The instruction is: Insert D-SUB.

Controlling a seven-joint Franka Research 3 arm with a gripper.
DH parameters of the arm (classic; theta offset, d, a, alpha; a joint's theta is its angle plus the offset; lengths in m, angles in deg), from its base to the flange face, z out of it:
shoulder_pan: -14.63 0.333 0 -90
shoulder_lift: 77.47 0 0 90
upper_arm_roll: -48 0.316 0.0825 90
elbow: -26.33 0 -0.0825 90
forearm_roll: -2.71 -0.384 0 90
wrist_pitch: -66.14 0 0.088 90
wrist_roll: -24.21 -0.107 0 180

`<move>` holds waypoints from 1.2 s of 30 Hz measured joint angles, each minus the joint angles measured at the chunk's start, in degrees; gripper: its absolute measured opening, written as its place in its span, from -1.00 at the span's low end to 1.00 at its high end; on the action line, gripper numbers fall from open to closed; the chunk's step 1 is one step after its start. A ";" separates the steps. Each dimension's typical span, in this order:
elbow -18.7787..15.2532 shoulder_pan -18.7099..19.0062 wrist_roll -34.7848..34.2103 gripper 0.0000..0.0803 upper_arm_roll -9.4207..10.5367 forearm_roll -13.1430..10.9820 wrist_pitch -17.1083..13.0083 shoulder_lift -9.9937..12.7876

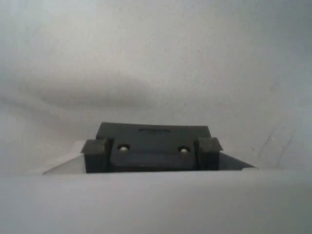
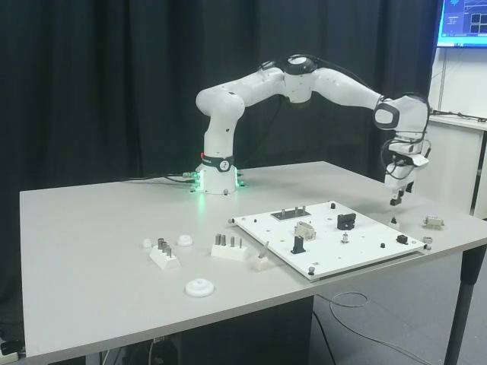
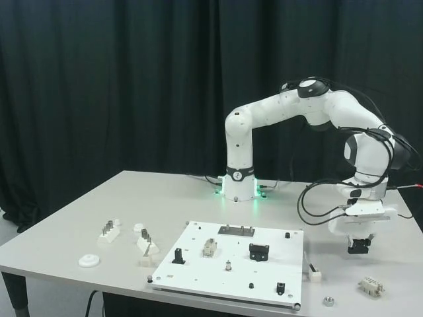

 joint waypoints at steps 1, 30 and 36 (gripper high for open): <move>-0.02 0.00 -0.83 -0.04 -0.17 0.09 -0.13 0.00; -8.03 -2.85 -2.93 -0.04 -9.16 3.73 -0.25 -0.01; -10.63 -3.86 -0.25 -0.04 -10.56 3.73 -0.11 -0.04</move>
